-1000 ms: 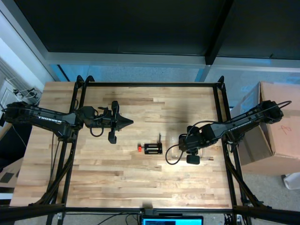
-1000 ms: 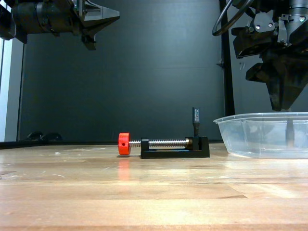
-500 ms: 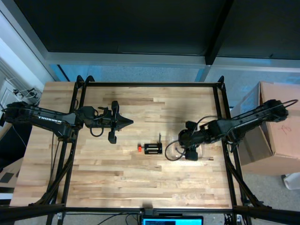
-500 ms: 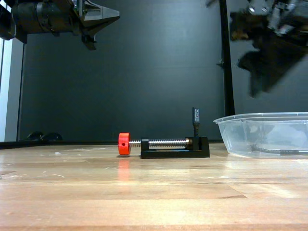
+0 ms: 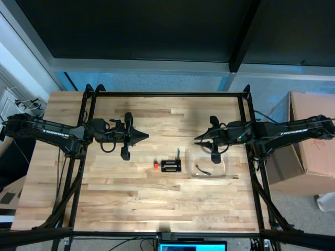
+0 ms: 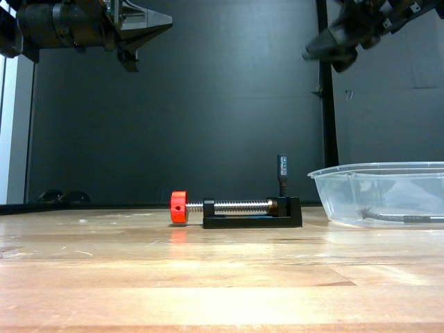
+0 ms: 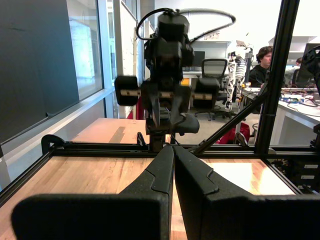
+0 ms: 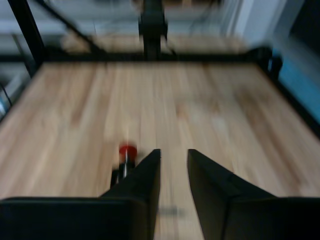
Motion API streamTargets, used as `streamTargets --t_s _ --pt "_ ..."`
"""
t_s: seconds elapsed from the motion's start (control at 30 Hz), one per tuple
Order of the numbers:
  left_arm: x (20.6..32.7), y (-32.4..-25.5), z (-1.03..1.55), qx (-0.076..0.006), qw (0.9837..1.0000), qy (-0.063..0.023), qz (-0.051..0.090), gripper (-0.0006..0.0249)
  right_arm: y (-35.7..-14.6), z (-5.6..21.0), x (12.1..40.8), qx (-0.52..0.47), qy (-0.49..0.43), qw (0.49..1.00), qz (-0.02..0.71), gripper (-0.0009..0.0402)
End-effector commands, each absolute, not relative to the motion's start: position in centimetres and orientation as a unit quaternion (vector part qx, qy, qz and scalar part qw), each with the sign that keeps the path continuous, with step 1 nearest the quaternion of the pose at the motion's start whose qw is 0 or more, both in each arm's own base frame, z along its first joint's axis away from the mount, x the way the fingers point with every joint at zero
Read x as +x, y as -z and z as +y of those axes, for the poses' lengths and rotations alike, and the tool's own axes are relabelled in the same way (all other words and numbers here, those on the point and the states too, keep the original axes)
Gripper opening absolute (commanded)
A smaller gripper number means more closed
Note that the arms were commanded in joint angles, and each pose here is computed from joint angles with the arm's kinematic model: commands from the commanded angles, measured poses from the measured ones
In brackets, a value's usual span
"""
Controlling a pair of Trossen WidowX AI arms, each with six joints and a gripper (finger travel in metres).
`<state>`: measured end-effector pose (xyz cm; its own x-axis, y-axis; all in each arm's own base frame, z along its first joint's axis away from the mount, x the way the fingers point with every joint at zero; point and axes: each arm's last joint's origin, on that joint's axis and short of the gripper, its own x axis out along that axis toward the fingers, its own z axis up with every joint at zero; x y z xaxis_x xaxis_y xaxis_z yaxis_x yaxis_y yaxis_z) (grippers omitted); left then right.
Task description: Remove the USB-C connector from the USB-C receptacle and place in the container
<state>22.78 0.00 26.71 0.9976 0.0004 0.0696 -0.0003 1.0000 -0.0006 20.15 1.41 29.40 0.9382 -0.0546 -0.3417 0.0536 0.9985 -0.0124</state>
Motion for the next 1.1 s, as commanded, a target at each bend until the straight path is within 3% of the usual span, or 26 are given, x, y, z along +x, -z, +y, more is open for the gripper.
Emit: streamTargets --t_s 0.03,0.1,0.47,1.1 --pt "22.8 -26.73 0.01 -0.0001 0.9994 -0.0004 -0.035 0.0000 -29.6 0.7 19.5 0.013 0.013 0.993 0.115 0.0018" --pt "22.8 -26.73 0.01 -0.0001 0.9994 -0.0004 -0.035 0.0000 -29.5 0.3 19.1 0.017 0.012 0.996 0.090 -0.0004" --pt "22.8 -26.73 0.01 -0.0001 0.9994 -0.0004 -0.035 0.0000 -28.8 -0.3 17.7 0.022 0.019 1.000 0.002 -0.0001" --pt "22.8 -26.73 0.00 -0.0001 0.9994 -0.0002 -0.035 0.0000 -28.5 -0.3 17.7 0.025 -0.001 1.000 -0.009 0.0000"
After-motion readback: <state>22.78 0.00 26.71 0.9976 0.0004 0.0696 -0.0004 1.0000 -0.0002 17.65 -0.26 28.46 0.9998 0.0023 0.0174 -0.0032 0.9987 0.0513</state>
